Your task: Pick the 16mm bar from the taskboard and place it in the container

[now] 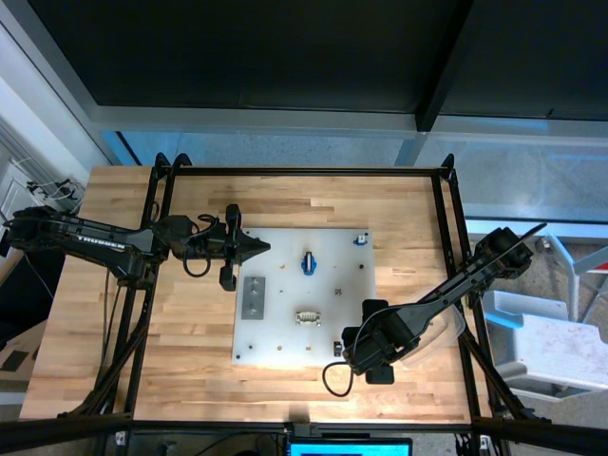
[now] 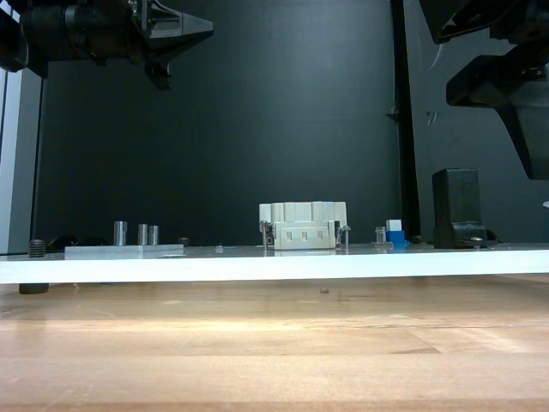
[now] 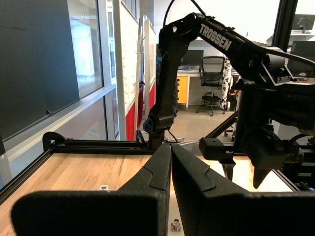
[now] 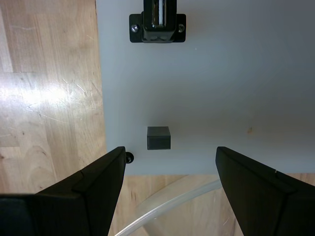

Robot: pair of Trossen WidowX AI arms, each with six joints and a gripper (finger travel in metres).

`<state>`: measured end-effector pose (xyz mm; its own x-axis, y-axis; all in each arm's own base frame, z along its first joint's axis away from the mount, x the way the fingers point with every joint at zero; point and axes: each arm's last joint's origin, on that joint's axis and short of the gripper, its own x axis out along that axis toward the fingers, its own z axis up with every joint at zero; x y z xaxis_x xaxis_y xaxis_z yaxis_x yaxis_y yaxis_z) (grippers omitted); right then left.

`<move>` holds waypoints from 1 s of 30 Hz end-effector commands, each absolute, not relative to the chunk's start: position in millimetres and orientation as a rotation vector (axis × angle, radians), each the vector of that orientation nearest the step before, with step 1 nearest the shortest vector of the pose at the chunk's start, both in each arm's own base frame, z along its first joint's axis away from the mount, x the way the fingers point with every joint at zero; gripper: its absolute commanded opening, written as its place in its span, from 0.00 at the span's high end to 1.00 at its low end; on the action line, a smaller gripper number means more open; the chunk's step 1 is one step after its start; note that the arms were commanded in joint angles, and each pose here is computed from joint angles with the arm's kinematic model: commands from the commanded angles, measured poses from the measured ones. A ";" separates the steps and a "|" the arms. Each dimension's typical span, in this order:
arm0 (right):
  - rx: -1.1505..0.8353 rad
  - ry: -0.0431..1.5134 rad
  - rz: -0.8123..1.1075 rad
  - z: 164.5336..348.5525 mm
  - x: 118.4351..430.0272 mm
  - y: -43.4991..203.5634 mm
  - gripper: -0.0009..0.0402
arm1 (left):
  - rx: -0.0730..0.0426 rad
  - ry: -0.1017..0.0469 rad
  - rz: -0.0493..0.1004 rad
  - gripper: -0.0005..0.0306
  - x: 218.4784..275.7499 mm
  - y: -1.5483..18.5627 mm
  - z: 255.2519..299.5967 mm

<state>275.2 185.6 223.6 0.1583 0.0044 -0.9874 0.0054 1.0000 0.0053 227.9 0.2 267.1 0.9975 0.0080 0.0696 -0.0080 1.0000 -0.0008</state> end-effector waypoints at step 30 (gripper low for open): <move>-0.008 1.417 0.009 193.5 275.3 188.2 0.36 | 0.000 -0.070 0.008 0.98 227.9 0.3 267.2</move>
<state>275.3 188.0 193.7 0.1511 -0.0002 -0.9885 -0.0112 0.9999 -0.0019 227.9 0.2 267.1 0.9975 0.0080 0.0696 -0.0080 1.0000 -0.0011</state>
